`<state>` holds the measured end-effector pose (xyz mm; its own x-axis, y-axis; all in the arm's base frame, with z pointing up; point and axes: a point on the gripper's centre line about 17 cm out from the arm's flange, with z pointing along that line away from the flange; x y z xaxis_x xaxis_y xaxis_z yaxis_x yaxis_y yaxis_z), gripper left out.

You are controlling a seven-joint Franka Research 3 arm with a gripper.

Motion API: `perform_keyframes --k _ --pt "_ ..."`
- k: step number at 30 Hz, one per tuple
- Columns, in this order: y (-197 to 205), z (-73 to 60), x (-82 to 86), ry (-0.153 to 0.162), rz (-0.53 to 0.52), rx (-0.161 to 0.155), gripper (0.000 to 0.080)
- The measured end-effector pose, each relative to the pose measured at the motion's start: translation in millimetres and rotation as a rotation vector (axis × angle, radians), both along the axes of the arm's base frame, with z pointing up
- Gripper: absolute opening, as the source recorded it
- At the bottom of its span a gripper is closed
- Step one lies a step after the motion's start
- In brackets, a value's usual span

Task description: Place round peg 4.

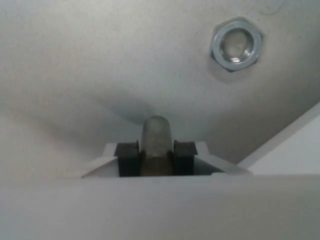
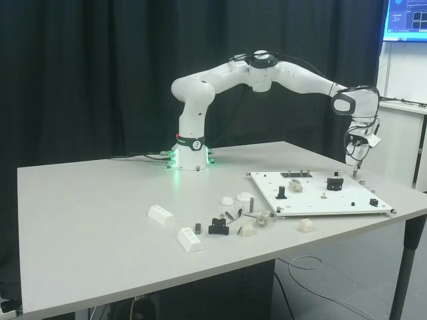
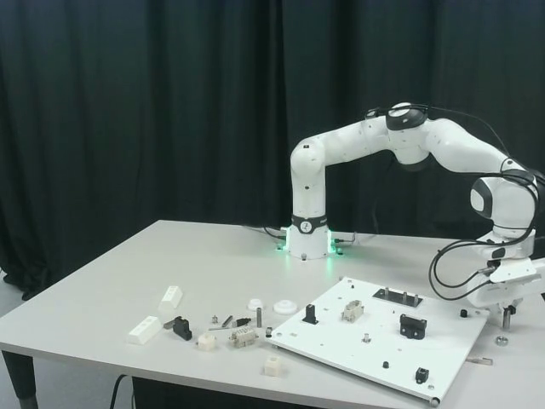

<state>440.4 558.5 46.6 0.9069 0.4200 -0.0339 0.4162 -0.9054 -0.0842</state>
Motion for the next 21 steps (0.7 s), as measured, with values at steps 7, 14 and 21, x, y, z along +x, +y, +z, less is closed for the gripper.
perform_keyframes --k 7,14,21 --pt "2.7 -4.0 -1.4 -0.014 0.004 -0.006 0.0143" --pt "3.0 -6.9 -1.5 -0.024 0.009 -0.013 0.0143" --pt "0.7 -8.6 -1.0 -0.029 0.015 -0.025 0.0143"
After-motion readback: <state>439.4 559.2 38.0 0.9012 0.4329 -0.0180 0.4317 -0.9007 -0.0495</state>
